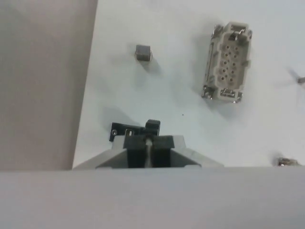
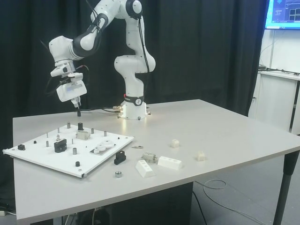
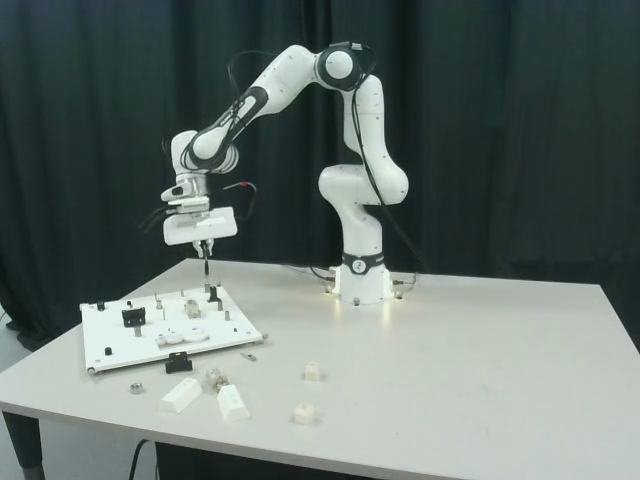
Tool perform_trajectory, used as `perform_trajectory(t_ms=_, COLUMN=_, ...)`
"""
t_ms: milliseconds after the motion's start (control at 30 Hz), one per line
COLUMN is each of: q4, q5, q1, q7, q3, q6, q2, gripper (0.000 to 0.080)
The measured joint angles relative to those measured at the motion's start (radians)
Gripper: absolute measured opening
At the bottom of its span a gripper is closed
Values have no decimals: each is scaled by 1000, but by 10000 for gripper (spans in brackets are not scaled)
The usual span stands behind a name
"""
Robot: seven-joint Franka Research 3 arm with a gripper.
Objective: Place USB.
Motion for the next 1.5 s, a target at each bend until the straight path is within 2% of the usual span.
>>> perform_trajectory(t_ms=500, q4=12, q5=-68, q1=0, q7=59, q3=5, q6=-31, q2=-62, gripper=25)
perform_trajectory(t_ms=833, q4=12, q5=-98, q1=0, q7=83, q3=8, q6=-40, q2=-84, gripper=25)
perform_trajectory(t_ms=1500, q4=11, q5=-104, q1=0, q7=127, q3=17, q6=-50, q2=-91, gripper=25)
